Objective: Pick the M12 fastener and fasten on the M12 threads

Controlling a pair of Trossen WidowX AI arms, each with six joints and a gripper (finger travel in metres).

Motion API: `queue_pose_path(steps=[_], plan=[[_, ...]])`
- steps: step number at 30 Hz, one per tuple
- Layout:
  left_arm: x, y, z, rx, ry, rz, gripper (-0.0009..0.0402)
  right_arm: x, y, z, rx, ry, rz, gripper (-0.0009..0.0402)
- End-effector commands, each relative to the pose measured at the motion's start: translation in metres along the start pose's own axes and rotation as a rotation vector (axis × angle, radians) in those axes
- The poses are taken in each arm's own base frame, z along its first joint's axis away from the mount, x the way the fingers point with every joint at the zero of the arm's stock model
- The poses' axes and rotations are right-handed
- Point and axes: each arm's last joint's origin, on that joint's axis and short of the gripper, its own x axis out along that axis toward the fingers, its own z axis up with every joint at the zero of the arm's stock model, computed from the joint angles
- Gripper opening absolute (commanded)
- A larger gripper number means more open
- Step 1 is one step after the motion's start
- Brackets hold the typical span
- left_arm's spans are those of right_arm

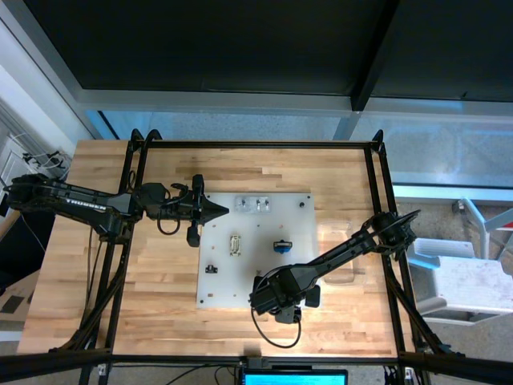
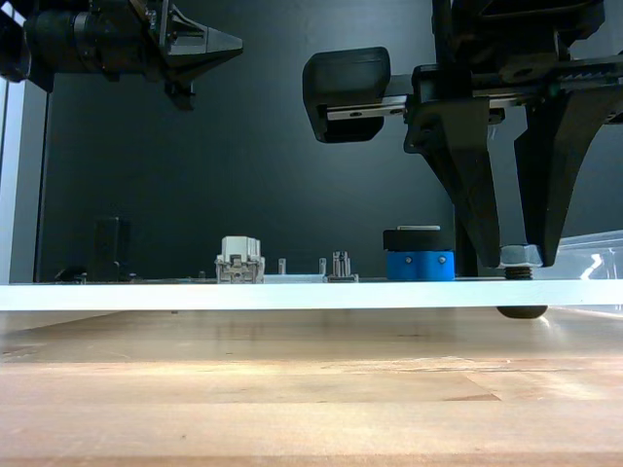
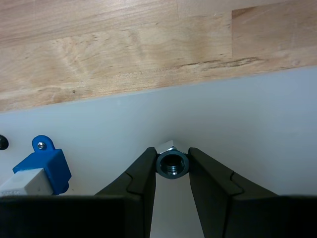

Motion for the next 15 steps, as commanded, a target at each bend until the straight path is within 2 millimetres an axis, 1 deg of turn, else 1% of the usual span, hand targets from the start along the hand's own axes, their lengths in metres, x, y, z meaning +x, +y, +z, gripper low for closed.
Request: queue_pose_path(steps=[1, 15], plan=[[0.0000, 0.0001, 0.0002, 0.000, -0.001, 0.000, 0.0000, 0.0017, 0.0003, 0.0006, -0.001, -0.001, -0.003, 0.0000], [0.0000, 0.0001, 0.0002, 0.000, -0.001, 0.000, 0.0000, 0.0019, 0.0018, 0.0030, -0.004, -0.002, -0.005, 0.0000]])
